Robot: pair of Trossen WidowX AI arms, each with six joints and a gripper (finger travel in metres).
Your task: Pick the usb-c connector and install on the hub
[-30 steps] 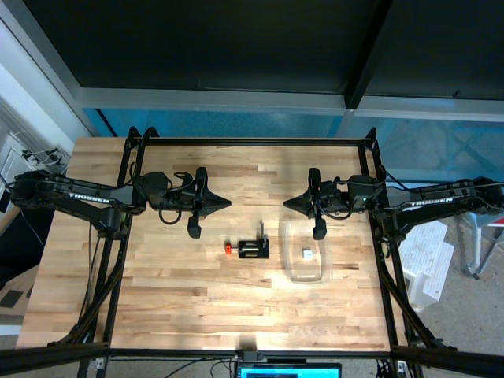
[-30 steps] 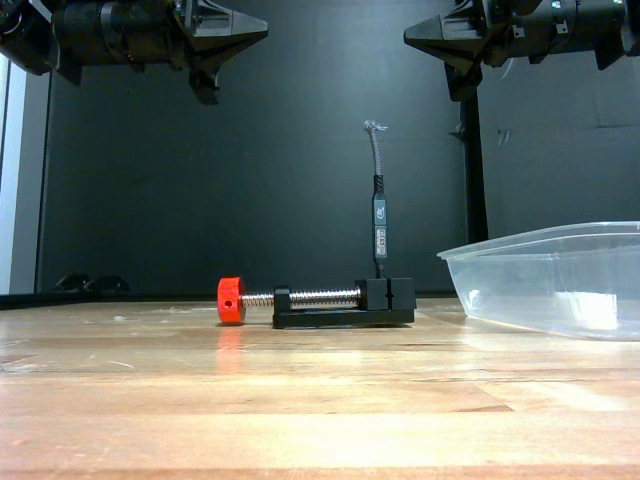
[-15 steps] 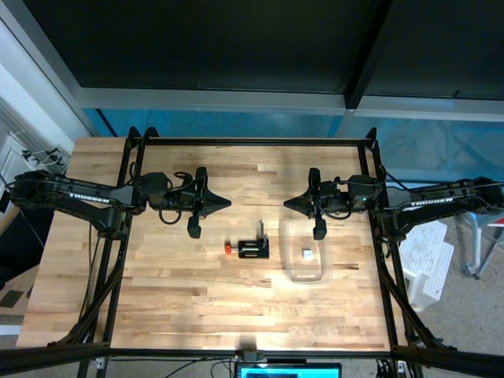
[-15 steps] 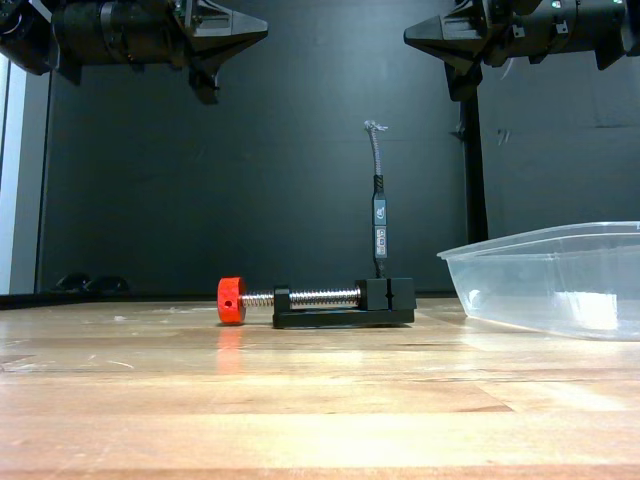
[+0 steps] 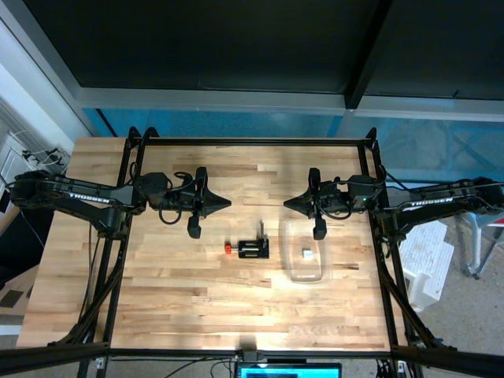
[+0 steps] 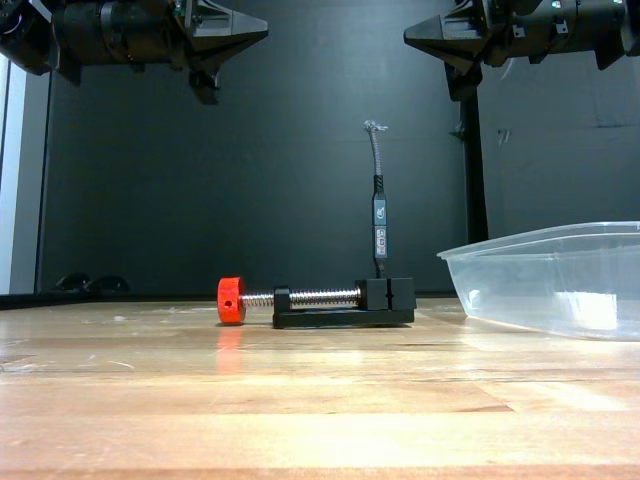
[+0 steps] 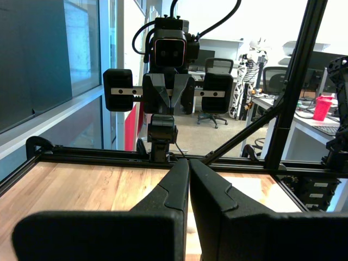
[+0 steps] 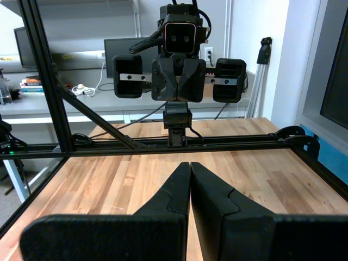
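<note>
In the low view the black usb-c connector [image 6: 380,228] stands upright on the tab held by the black vise [image 6: 345,302] with the red knob [image 6: 231,300]. Its grey braided cable [image 6: 376,150] rises straight above it, and nothing holds it. My left gripper [image 6: 262,32] hangs high at the left, shut and empty; its fingers [image 7: 187,187] touch in the left wrist view. My right gripper [image 6: 408,38] hangs high at the right, shut with nothing between its fingers [image 8: 190,187]. In the high view both grippers [image 5: 228,203] [image 5: 287,204] point inward behind the vise [image 5: 250,250].
A clear plastic tray [image 6: 560,280] sits on the table right of the vise, with the white block [image 5: 306,253] inside it. The black frame rails [image 5: 252,142] run around the wooden table.
</note>
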